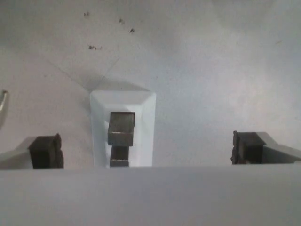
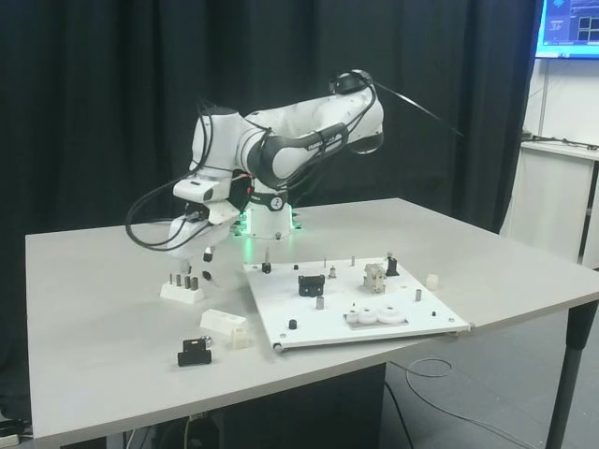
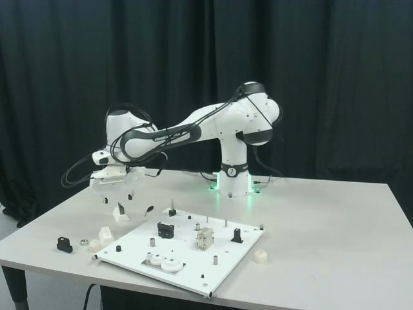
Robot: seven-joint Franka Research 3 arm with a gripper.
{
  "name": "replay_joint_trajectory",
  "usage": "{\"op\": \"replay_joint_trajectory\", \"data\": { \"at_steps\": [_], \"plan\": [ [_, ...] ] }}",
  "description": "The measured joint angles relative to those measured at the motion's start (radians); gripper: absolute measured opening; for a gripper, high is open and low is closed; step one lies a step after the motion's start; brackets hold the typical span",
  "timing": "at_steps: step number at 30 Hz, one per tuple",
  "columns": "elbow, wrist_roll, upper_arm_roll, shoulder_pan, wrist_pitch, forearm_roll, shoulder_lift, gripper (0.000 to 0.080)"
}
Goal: Pick square peg 4.
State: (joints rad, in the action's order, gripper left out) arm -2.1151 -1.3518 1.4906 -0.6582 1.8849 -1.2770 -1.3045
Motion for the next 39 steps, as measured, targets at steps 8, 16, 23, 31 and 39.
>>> {"op": "replay_joint_trajectory", "data": {
  "at_steps": [8, 16, 23, 31, 39],
  "plan": [
    [0.033, 0.002, -0.026, 0.05, -0.033, 0.015, -0.001, 0.08],
    [0.038, 0.009, -0.054, 0.076, -0.036, 0.012, -0.001, 0.08],
    [0.037, 0.029, -0.073, 0.089, -0.034, 0.001, -0.001, 0.08],
    [0.034, 0.033, -0.088, 0.099, -0.027, -0.02, -0.001, 0.08],
    [0.033, 0.033, -0.095, 0.103, -0.025, -0.032, -0.001, 0.08]
  ]
}}
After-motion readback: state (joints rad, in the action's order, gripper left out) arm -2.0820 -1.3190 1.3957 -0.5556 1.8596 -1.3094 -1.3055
